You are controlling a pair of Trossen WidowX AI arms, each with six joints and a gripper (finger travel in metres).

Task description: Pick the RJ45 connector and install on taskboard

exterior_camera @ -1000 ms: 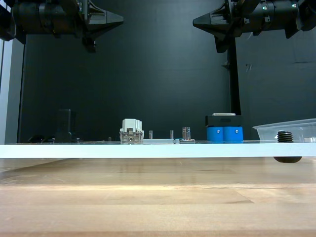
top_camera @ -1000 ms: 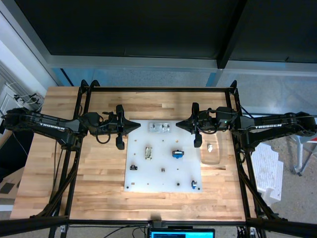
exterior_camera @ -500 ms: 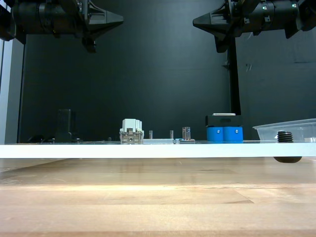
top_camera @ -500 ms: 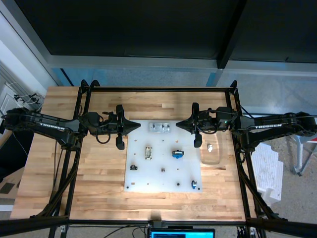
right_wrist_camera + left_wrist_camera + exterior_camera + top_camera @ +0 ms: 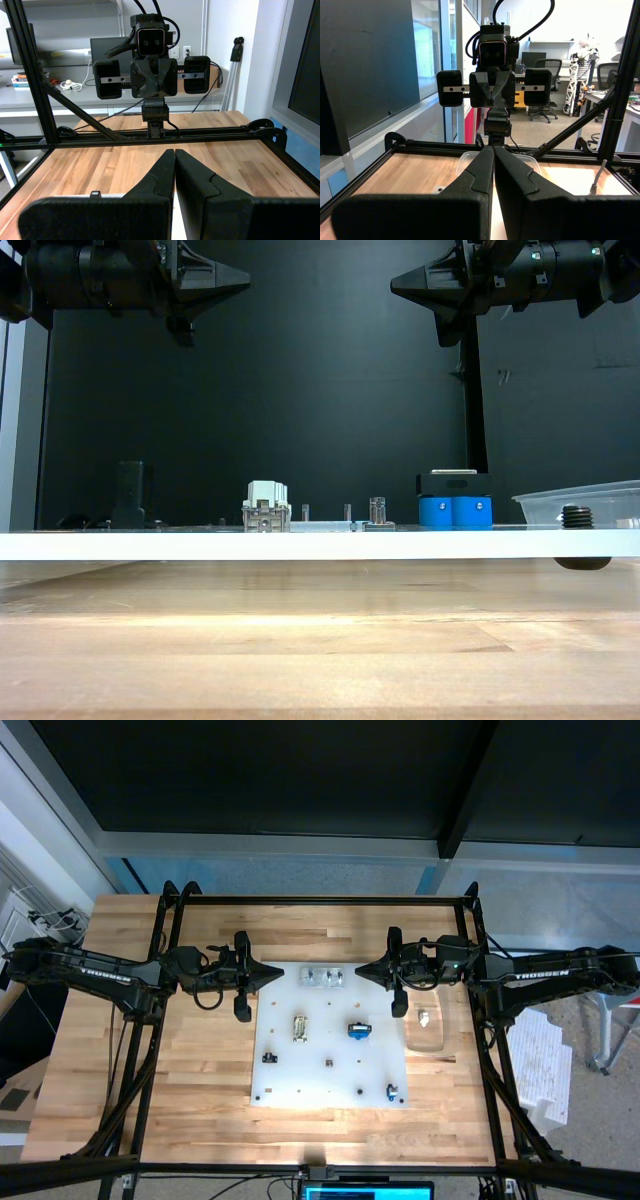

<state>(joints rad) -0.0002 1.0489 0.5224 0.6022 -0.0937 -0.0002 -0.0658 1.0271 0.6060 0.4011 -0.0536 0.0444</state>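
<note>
Seeing both arms stretched level and reaching inward over the table [image 5: 180, 1100], well above the white board [image 5: 300, 1082], with their tips facing each other across its far side. The left gripper [image 5: 277, 976] hangs over the board's far left corner and the right gripper [image 5: 361, 970] hangs above the far edge toward the right, the two well apart. In each wrist view I see that arm's two fingers pressed flat together with nothing between them, so neither is carrying anything. White lettering along the left arm [image 5: 85, 970] reads TROSSEN. The right arm [image 5: 545, 974] has the same kind of marking, which I read less surely. I can't place the connector firmly. The clear tray [image 5: 428, 1044] sits just off the board's right edge, below the right arm's wrist, with a pale shape [image 5: 424, 1017] inside. I can't tell whether that is only the block or the block with the plug on it. The blue jack [image 5: 392, 1094] at the board's near right corner shows a small pale-grey top in the high view, and I can't tell whether that is the plug seated. The low view doesn't settle it for me either.
</note>
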